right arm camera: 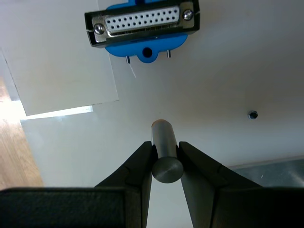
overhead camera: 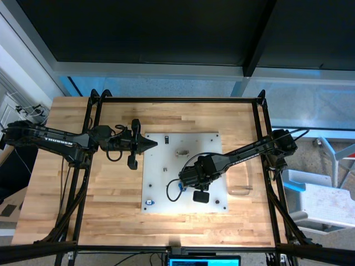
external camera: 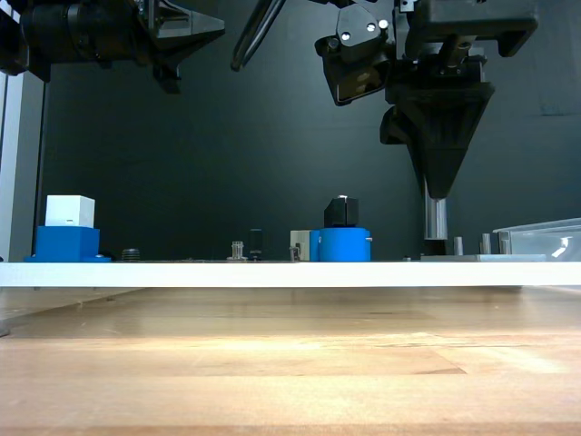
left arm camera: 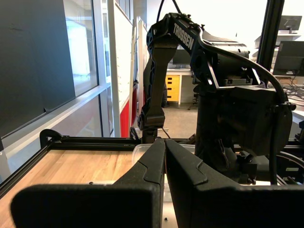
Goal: Pick the 16mm cylinder and place it in the taskboard
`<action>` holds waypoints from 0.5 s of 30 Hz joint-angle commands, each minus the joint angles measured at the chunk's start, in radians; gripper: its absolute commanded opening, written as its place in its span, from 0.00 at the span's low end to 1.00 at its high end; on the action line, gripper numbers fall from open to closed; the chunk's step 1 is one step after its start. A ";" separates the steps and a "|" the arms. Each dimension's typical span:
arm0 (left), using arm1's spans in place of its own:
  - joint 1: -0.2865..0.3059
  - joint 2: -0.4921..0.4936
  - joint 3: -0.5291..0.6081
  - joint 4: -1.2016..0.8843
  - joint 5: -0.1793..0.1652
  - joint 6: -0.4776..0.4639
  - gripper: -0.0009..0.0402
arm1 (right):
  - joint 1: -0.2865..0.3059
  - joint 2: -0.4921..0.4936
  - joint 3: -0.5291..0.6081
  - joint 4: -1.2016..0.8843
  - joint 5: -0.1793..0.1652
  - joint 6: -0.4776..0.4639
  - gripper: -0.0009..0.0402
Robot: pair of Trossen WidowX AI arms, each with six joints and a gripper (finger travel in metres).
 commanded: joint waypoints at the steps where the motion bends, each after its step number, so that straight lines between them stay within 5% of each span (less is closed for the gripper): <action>1: 0.000 0.000 0.000 0.000 0.000 0.000 0.02 | 0.002 0.000 -0.002 0.000 0.000 0.010 0.11; 15: 0.000 0.000 0.000 0.000 0.000 0.000 0.02 | 0.005 0.000 -0.026 0.021 0.001 0.019 0.11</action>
